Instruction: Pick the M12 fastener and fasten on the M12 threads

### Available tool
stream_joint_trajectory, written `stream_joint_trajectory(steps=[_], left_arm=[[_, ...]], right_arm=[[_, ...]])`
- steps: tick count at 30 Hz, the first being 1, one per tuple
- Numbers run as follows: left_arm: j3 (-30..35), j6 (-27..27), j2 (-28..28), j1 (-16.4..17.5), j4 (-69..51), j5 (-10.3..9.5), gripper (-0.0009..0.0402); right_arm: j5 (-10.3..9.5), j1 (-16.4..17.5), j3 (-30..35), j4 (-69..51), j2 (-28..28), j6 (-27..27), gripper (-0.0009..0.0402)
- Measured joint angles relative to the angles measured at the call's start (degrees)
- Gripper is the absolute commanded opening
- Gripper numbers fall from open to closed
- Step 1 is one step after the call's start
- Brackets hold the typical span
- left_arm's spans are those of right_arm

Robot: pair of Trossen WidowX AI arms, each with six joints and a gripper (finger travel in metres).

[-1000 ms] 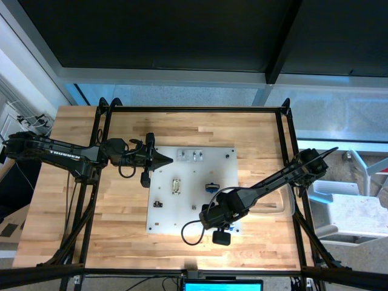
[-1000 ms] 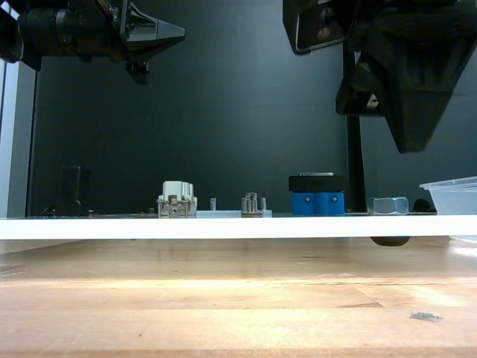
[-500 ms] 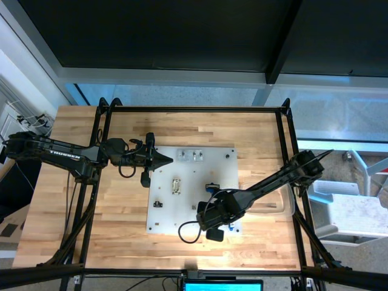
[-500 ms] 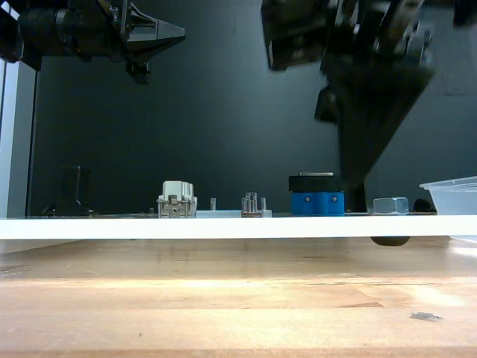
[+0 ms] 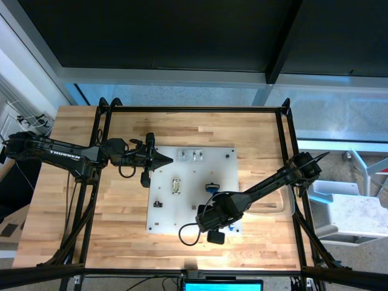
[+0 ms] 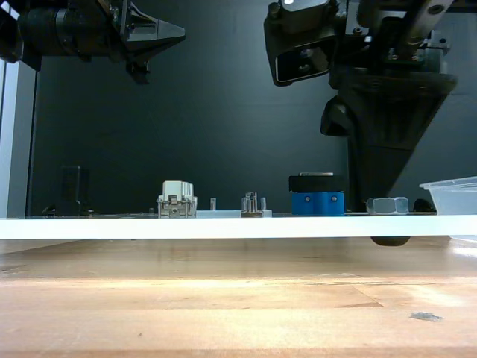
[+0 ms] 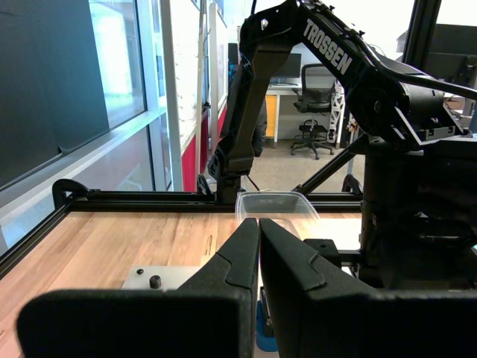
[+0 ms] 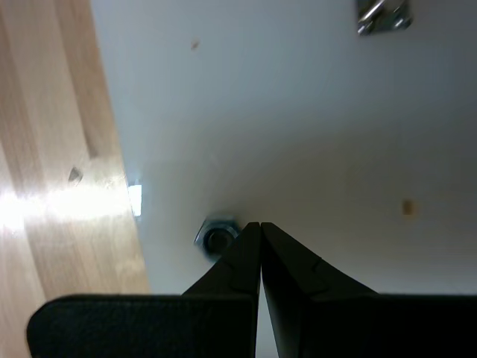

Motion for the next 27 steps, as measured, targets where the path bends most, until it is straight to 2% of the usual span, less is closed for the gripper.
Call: stream_joint_trajectory(steps=[3,5,7,27], left_arm=[[0.0,0.0,0.0,0.0,0.0,-0.02,0.0],[0.0,0.0,0.0,0.0,0.0,-0.02,0.0],[0.0,0.0,0.0,0.0,0.0,-0.02,0.0],[0.0,0.0,0.0,0.0,0.0,0.0,0.0]], right_arm=[[-2.78,-0.1,0.0,-1.2,0.0,0.0,0.0],[-5.31,-0.1,0.0,-2.8,0.0,0.0,0.0],[-6.84,0.0,0.0,-3.9,-0.3,0.0,0.0],[-6.36,0.3,0.0,-5.4,-3.1,0.1,0.0]])
